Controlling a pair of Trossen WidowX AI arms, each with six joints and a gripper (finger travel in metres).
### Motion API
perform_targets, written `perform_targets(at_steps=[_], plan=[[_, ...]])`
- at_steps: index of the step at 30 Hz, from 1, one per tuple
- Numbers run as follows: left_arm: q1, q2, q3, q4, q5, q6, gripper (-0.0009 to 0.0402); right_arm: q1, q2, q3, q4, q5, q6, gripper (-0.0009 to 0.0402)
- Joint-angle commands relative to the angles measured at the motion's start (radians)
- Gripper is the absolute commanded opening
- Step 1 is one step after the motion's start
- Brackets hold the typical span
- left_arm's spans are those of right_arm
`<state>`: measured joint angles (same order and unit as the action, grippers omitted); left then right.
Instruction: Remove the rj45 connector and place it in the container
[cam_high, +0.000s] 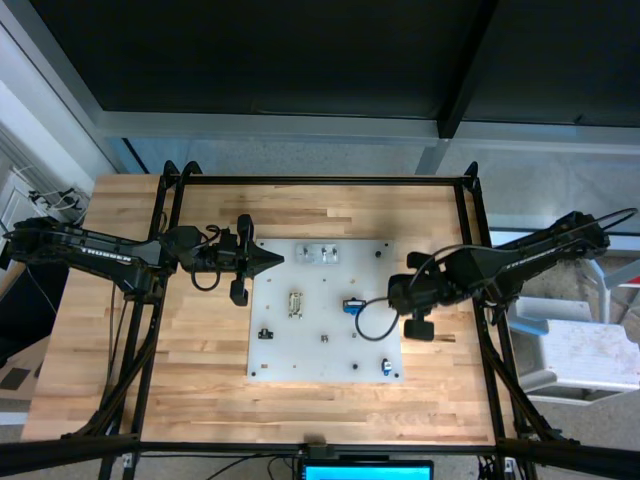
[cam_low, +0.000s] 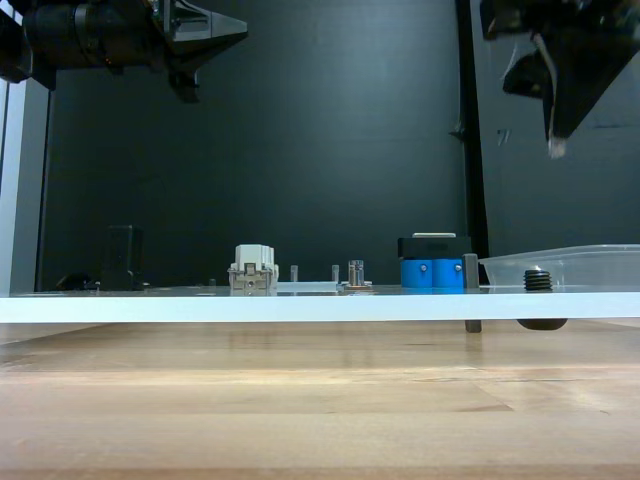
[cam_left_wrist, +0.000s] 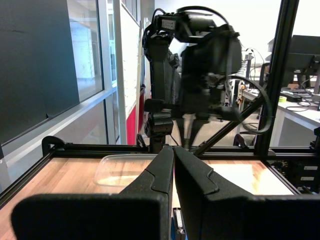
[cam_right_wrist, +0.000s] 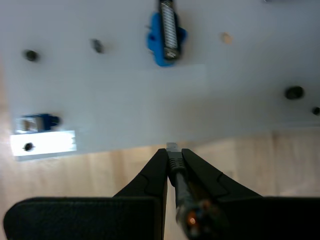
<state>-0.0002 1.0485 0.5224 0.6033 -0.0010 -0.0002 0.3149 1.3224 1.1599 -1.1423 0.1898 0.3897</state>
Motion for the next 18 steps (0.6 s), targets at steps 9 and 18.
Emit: perform_targets(at_steps=[9,18], plan=[[0.0,0.0,0.0,0.0,0.0,0.0,0.0001,-0.185,-0.147,-0.187,0.014,-0.037,-0.135,0.0],[0.0,0.0,0.0,0.0,0.0,0.0,0.0001,-0.305,-0.21,-0.286,0.021,-0.063,-0.226,0.0]])
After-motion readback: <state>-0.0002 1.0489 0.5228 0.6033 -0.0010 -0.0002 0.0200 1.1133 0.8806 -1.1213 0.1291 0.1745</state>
